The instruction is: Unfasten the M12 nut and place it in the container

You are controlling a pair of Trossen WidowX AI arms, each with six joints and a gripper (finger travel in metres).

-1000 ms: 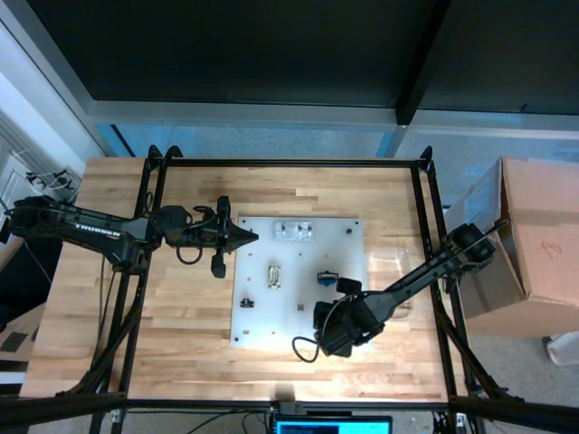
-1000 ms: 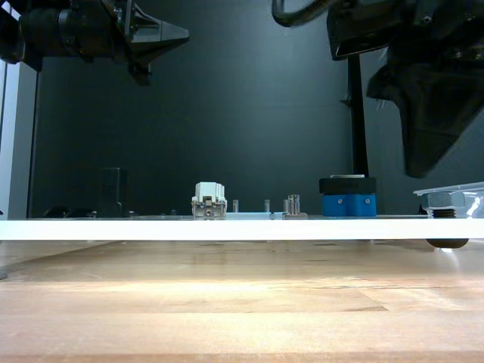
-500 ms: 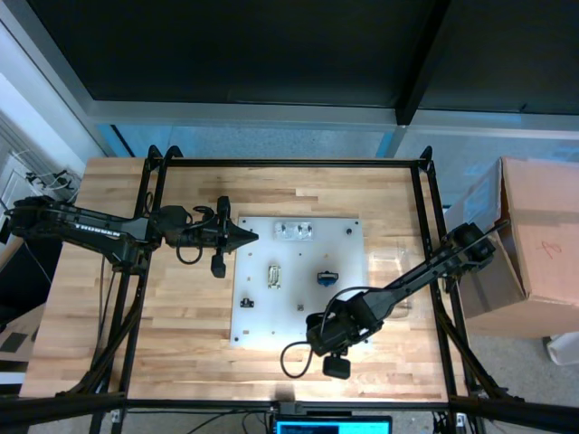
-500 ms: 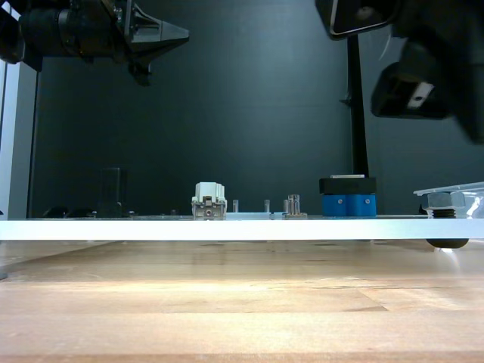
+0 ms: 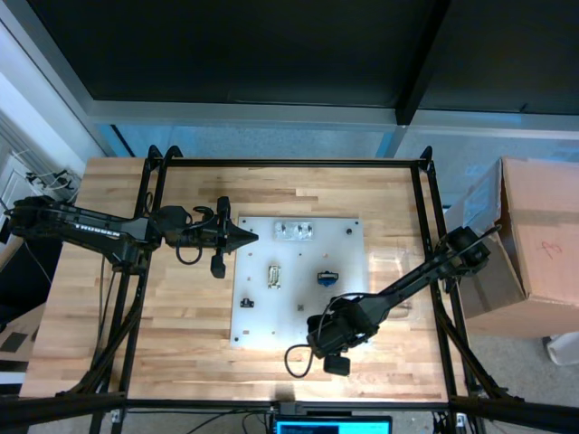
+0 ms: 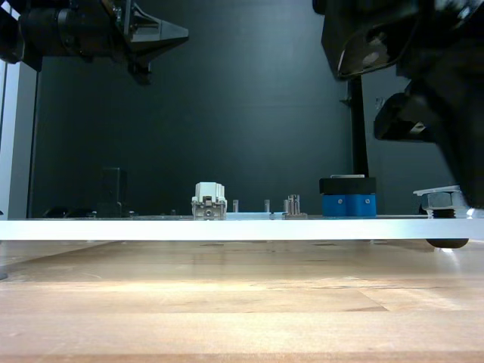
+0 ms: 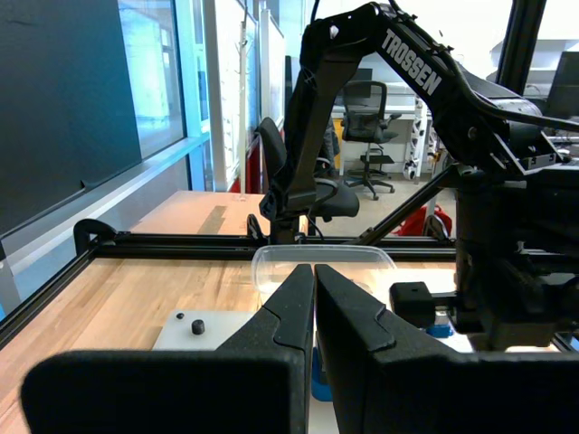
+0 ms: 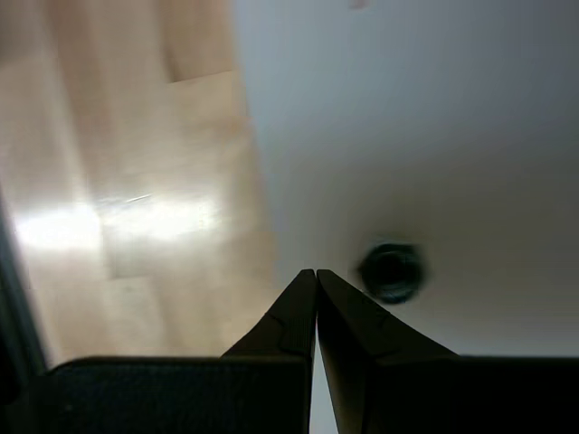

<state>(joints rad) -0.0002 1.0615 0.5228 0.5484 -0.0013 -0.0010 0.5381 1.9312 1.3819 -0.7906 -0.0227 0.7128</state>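
White TROSSEN lettering runs along the left arm [image 5: 95, 231]. The left end effector [image 5: 253, 237] hangs high above the table [image 5: 181, 307] at the far left corner of the white board [image 5: 262, 316], fingers pressed together on nothing (the left wrist view shows the tips meeting). In that view the same word reads on the right arm [image 7: 412, 59], which rises behind the clear container [image 7: 321, 262].

The right end effector [image 8: 316, 273] is closed and empty over the board's near right edge, its tips just beside a dark round shape [image 8: 391, 271] too blurred to identify. In the low view the silver M12 nut [image 6: 442, 200] sits on its stud [image 6: 446, 214], ribs showing beneath; the arm cuts off its right side, and from above hides it.

The cardboard box [image 5: 534, 244] bears a red mark I cannot read.
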